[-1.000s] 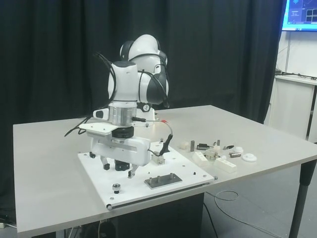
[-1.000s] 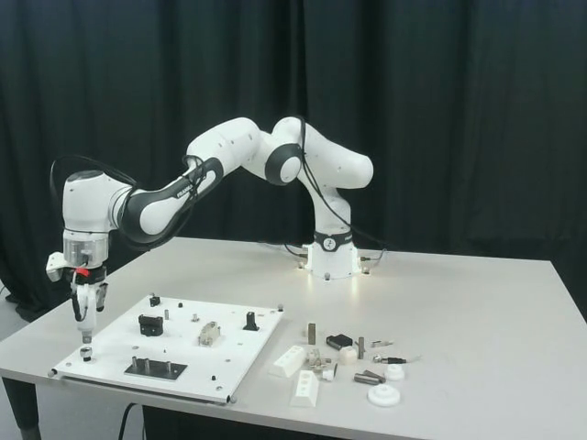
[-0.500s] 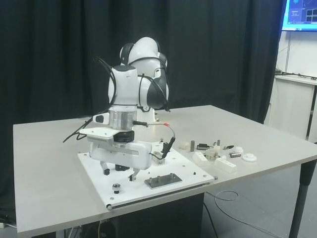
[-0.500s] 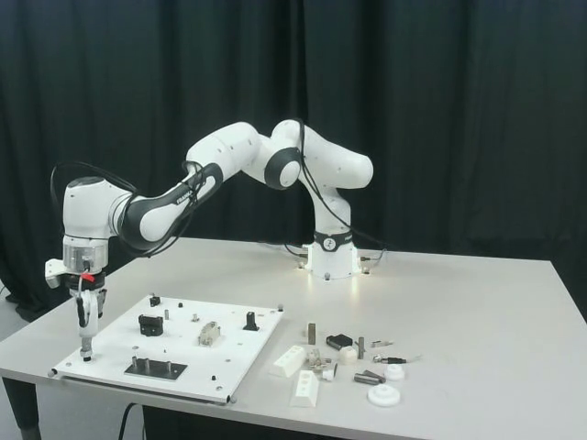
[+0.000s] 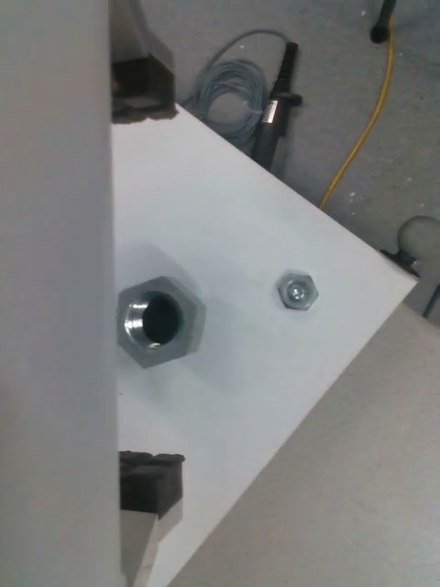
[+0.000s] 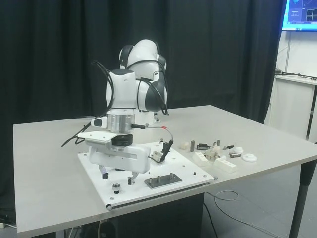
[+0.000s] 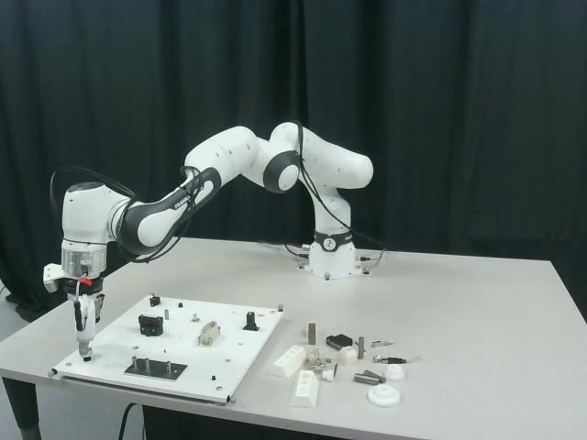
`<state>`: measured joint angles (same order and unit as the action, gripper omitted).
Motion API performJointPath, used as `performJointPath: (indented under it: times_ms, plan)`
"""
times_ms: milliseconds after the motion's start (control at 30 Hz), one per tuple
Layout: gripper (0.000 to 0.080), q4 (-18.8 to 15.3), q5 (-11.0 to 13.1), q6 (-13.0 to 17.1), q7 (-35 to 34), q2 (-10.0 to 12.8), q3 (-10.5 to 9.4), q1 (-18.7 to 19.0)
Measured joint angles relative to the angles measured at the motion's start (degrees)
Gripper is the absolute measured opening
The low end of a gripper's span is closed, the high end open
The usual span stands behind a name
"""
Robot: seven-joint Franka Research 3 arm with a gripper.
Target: Remove bolt 4.
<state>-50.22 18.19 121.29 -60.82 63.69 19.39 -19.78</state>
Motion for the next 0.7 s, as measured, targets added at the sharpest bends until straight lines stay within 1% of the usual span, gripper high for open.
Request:
performJointPath:
  times_ms: [400,700]
  plan:
    - [0.08,0.39,1.03,1.36,0.95,1.0,-0.02,-0.05]
    - [0.08,1.18,1.06,1.7,1.54,1.87,-0.02,-0.22]
